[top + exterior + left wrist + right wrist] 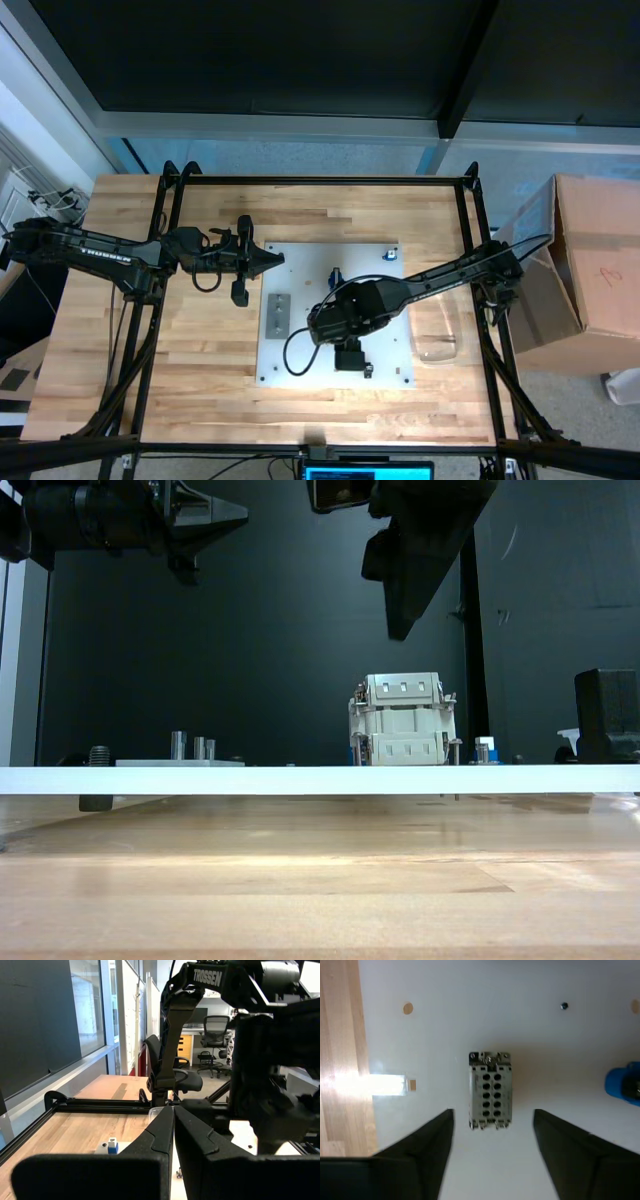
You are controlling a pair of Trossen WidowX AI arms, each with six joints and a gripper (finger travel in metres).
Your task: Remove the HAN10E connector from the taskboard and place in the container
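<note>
The beige HAN10E connector [403, 720] stands upright in its seat on the white taskboard [385, 345]. From above, it shows its ten-hole face [490, 1090]. My right gripper [493, 1111] hangs open directly over it, one finger on either side and well above it, touching nothing. In the low view the right gripper [397, 630] is clear of the connector's top. My left gripper [268, 258] hovers at the board's left edge with its fingers [165, 1132] pressed shut on nothing. The clear container [440, 325] lies right of the board.
A grey metal plate with pegs [278, 312] sits on the board's left part, a blue part [337, 275] behind the right arm, a black block [608, 715] near the front. Black frame rails [320, 181] ring the table. A cardboard box [590, 270] stands off to the right.
</note>
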